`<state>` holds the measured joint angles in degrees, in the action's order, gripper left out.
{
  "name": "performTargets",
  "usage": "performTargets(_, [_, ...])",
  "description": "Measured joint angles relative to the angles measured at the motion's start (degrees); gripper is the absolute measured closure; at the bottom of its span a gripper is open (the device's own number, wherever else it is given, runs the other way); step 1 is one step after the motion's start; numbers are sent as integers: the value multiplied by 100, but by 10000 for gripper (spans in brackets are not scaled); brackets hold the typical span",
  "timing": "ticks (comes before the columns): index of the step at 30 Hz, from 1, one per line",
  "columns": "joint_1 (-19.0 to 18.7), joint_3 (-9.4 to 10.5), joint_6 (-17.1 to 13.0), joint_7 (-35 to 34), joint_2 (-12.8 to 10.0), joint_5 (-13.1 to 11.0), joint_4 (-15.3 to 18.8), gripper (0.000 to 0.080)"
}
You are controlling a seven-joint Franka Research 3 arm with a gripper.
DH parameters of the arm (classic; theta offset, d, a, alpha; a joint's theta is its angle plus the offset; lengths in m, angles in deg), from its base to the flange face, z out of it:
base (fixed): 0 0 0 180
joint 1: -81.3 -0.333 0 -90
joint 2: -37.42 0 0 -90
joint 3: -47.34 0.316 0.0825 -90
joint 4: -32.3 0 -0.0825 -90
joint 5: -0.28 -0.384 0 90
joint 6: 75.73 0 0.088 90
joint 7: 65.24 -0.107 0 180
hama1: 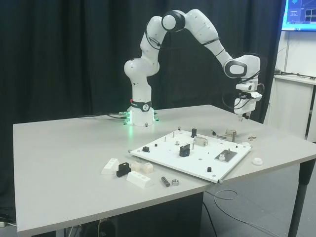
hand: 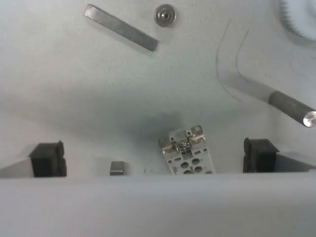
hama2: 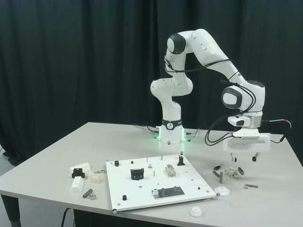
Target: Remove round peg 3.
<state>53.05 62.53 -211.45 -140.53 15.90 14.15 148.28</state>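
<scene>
Gripper [hama2: 245, 163] hangs above the grey table [hama1: 64, 148], off the far side of the white board [hama1: 197, 160], its 2 black fingertips [hand: 48, 159] spread wide apart with nothing between them. Directly under it in the wrist view lies a small white connector block [hand: 186, 153] on the bare tabletop. A grey round peg [hand: 292, 108] lies on its side nearby, with a flat metal bar [hand: 121, 27] and a washer [hand: 165, 15] farther off. Which peg is round peg 3 cannot be told
</scene>
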Motion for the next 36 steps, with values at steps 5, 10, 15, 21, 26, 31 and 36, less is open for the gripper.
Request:
performTargets(5, [0,1,28,40,35,0,0,3])
performTargets(10, [-3,8,34,46,37,0,0,3])
performTargets(15, [-26,12,47,59,34,0,0,3])
performTargets(21, [-77,12,56,59,20,-14,0,3])
performTargets(26, [-116,12,58,59,9,-30,2,3])
performTargets(31, [-141,12,62,59,0,-31,3,3])
performTargets(36, [-144,11,63,58,-3,-31,3,3])
